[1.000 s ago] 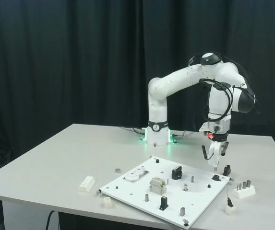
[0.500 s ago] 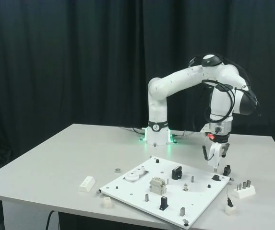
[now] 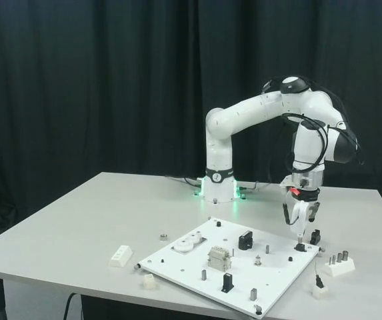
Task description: Insert Ethernet.
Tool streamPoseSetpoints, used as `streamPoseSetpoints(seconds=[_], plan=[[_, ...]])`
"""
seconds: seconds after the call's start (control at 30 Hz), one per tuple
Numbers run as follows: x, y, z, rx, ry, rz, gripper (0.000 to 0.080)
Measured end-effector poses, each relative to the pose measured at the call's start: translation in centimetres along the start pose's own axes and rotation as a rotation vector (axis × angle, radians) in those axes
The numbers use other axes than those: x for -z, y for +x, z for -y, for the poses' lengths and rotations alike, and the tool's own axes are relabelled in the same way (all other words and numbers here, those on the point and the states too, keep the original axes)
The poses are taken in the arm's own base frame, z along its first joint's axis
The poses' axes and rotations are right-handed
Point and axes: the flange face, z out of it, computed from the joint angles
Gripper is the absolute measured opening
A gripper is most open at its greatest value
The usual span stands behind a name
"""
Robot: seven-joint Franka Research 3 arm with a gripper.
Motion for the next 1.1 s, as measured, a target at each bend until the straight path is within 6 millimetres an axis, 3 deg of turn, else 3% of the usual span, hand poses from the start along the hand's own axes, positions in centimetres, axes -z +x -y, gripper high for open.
streamPoseSetpoints(seconds=[1.1], plan=[[-0.62, 0.01, -0.09, 0.004, 0.010, -0.004, 0.0066]])
